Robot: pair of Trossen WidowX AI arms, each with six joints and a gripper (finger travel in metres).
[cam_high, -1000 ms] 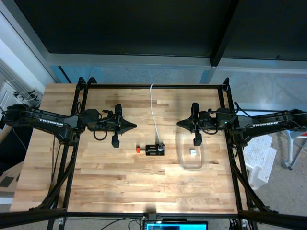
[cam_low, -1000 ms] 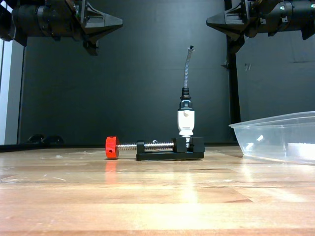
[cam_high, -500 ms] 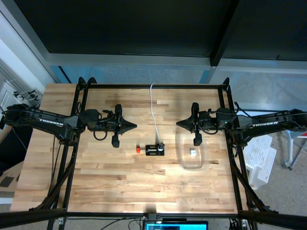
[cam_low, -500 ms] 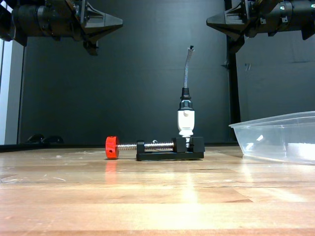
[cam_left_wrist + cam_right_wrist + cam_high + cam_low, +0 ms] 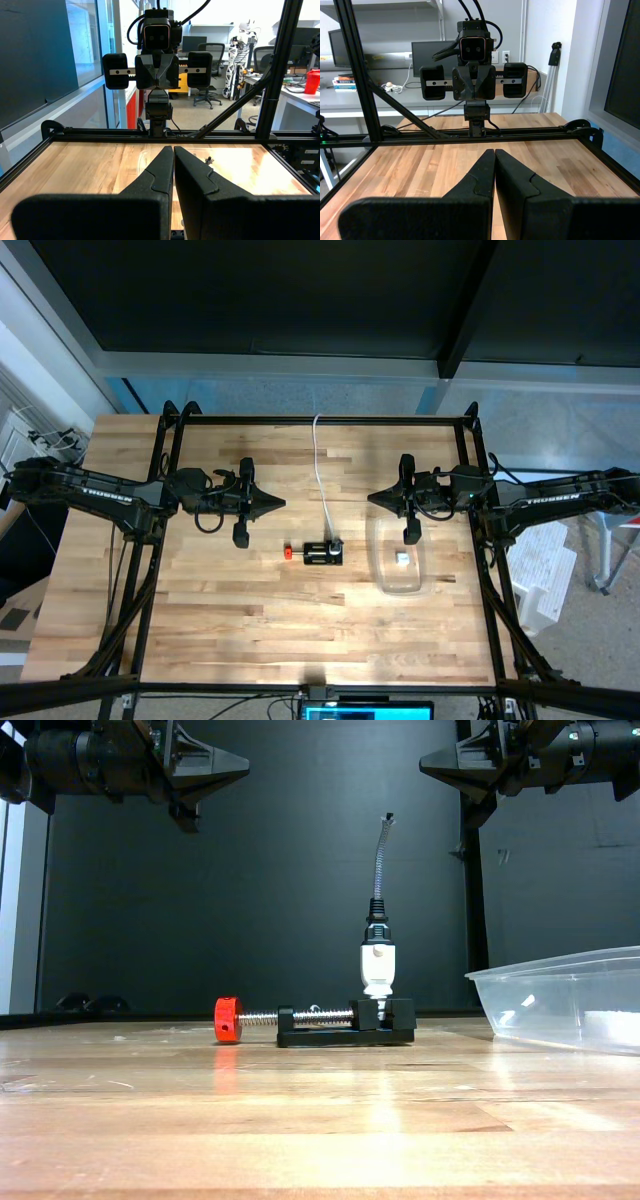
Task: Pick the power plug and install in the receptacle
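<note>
High over the surface [image 5: 200, 620] | left gripper [image 5: 283, 503] hung closed tight, empty | right gripper [image 5: 370, 498] the same (tips facing each other, well apart) | receptacle [image 5: 377, 965] stood upright in vise [image 5: 345, 1020].

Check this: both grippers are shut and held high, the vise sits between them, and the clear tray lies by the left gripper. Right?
No: the high view shows the tray by the right gripper, not the left gripper. Both are shut and high, with the vise between them.
</note>
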